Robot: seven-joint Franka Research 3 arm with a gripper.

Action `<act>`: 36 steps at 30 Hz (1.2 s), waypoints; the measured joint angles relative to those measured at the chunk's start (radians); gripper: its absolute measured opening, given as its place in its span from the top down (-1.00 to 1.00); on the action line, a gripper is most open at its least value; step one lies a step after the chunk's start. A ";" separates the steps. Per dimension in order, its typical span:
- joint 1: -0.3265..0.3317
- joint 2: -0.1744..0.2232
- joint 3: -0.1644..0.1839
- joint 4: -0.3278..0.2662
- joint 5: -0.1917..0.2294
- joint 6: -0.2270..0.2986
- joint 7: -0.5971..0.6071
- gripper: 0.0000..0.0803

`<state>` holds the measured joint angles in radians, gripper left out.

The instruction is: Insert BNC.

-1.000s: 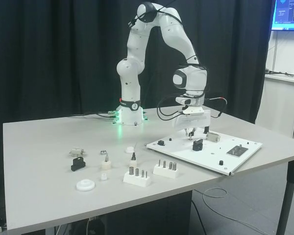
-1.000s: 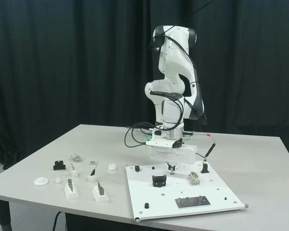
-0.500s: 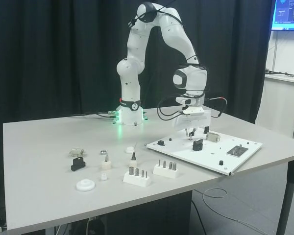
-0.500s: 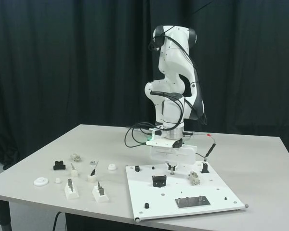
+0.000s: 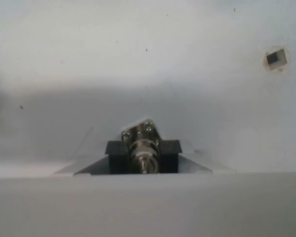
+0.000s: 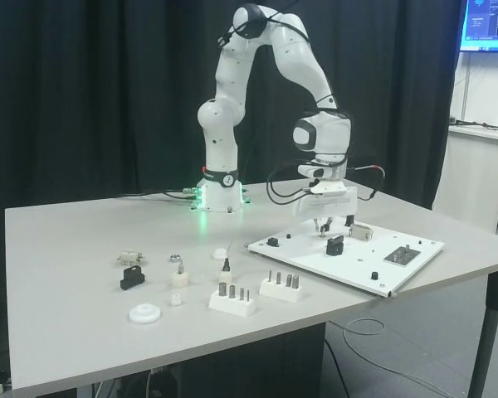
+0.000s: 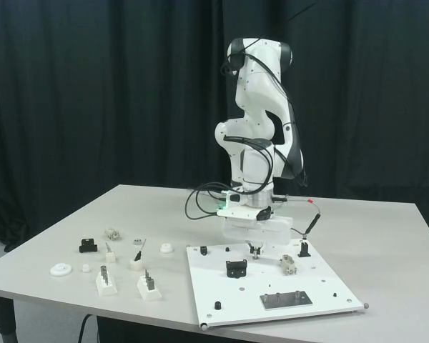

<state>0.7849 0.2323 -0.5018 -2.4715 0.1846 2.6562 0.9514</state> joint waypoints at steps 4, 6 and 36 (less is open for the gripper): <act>-0.003 0.004 0.004 0.000 0.000 0.006 0.000 0.70; -0.005 0.003 0.006 0.000 0.000 0.006 0.000 0.70; -0.009 0.001 0.009 -0.001 0.000 0.004 -0.026 0.70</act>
